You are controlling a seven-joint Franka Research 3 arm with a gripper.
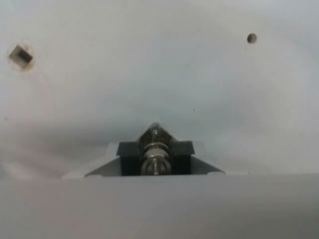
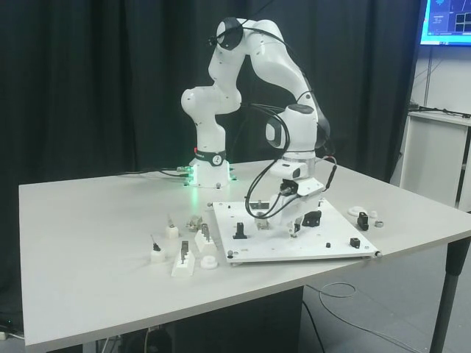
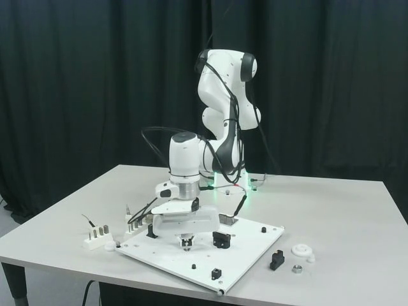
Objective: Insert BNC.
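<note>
A: Arm (image 3: 220, 127) bent low over the white board (image 2: 324, 254); gripper (image 3: 185, 238) just above the board's middle; green light at the arm's base.

B: And the fingers?

A: Clamped on the metal plug (image 1: 155, 152) in the wrist view; the plug sits between black pads and points down at the bare board surface. In the second room view its tip (image 3: 186, 245) is very close to the board; touching or not, cannot tell.

B: What else is on the board?

A: Black holders; one upright block (image 2: 239, 230) at the left part in the first room view, another (image 2: 312, 218) just right of the gripper, a small one (image 2: 355, 243) by the right near edge. Wrist view also shows a square hole (image 1: 20, 56) and a round hole (image 1: 251, 38) in the board.

B: Off the board?

A: Small white stands with metal parts (image 2: 184, 259) on the grey table (image 2: 88, 228), left of the board; a white gear (image 2: 364, 211) right of it.
</note>
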